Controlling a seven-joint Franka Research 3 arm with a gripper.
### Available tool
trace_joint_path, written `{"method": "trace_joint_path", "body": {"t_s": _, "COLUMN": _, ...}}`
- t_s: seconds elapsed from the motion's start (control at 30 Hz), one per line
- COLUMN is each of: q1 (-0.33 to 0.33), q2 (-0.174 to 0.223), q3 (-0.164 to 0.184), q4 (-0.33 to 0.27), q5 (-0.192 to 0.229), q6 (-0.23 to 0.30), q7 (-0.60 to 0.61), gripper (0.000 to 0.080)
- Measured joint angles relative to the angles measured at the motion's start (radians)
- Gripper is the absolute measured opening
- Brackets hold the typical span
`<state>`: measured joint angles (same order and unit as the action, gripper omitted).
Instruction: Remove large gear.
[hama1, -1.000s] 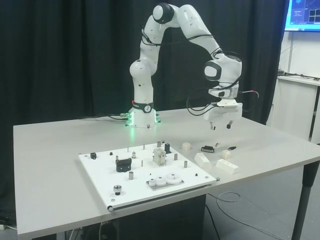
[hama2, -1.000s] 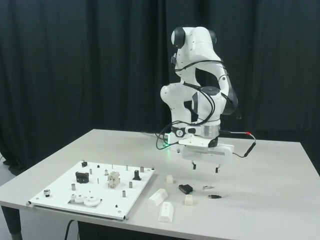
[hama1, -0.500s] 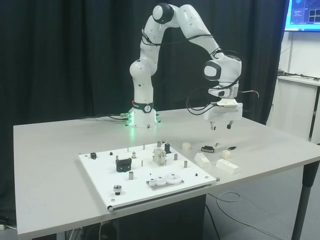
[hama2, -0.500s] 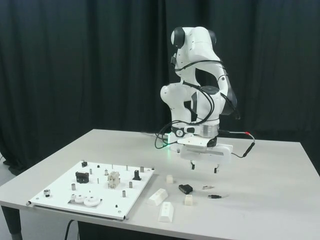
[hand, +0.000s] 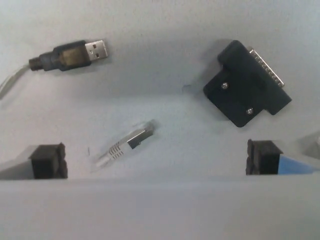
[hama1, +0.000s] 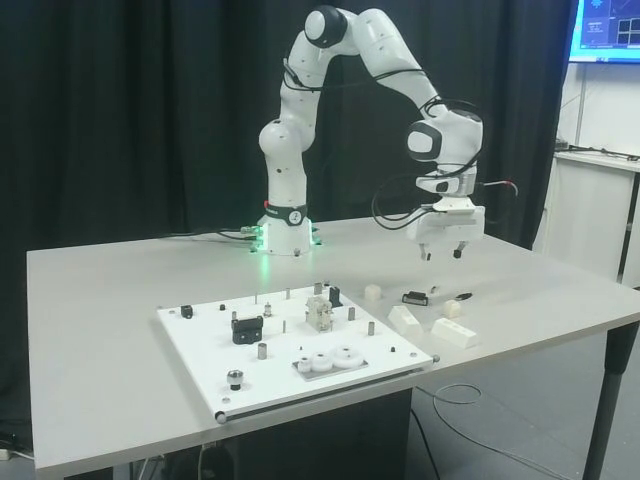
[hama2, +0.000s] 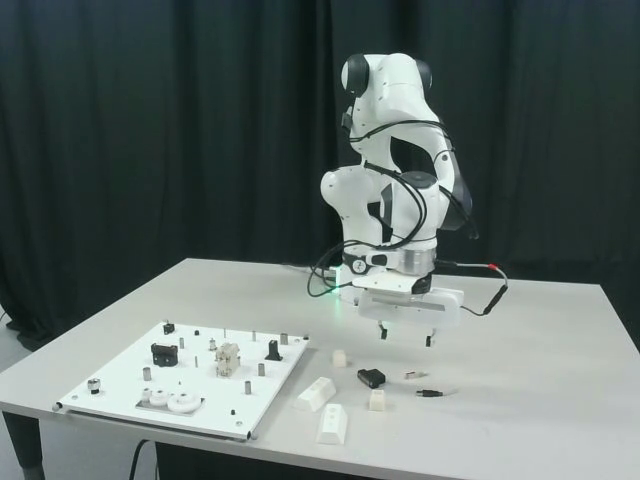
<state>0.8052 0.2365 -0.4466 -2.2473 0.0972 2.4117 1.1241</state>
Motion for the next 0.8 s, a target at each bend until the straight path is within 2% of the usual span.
{"method": "trace_joint_path", "body": {"t_s": 0.8, "q1": -0.015, "q2": -0.001, "q3": -0.004, "q4": 0.003, "q5": -0.019, "q6": 0.010, "q7": 0.003, "gripper": 0.0800}}
